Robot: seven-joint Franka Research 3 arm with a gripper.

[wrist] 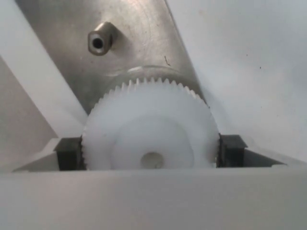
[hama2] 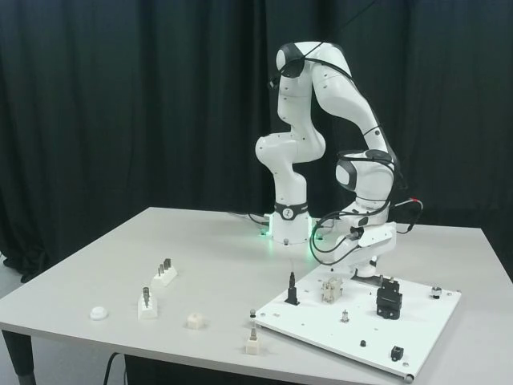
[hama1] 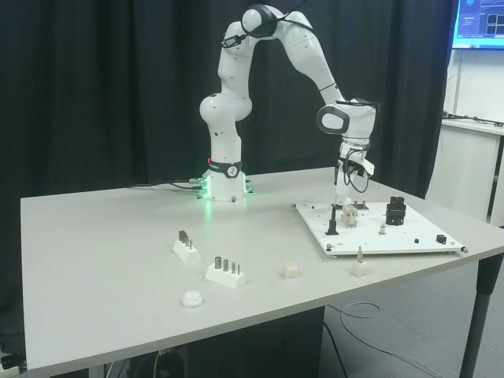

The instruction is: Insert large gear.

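Currently, the large gear (wrist: 151,129) is clamped between the fingers (wrist: 232,151) of the gripper (wrist: 151,152). It is held over the metal plate (wrist: 129,43), near a steel peg (wrist: 100,39), above the white board (hama1: 378,232) at the tabletop's right edge.

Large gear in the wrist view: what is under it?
Under the large gear, held in the gripper, lies a grey metal plate with one free peg. Whatever sits directly beneath the gear is covered.

large gear (wrist: 151,129) lower part hidden — behind pincer (wrist: 151,160) body
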